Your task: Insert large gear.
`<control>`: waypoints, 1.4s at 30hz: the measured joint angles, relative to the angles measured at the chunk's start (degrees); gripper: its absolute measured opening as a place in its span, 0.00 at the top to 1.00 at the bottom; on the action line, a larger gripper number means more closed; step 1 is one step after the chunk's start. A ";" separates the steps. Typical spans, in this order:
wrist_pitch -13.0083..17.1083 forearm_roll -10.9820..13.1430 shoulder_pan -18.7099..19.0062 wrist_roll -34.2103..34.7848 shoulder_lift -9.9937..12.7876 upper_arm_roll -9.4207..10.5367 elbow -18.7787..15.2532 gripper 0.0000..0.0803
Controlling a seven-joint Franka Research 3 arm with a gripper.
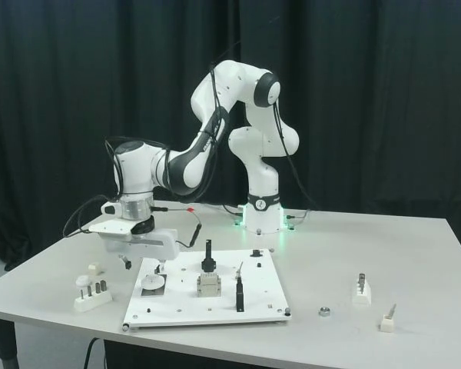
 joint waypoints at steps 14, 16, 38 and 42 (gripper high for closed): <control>3.22 -0.39 -1.03 1.75 -0.54 -0.08 -2.10 0.00; 4.02 -0.38 -1.03 2.05 -0.54 -0.01 -2.54 0.00; 8.99 -0.31 -0.95 2.88 -0.51 0.99 -5.38 0.00; 9.84 -0.31 -0.96 2.88 -0.38 1.05 -5.61 0.00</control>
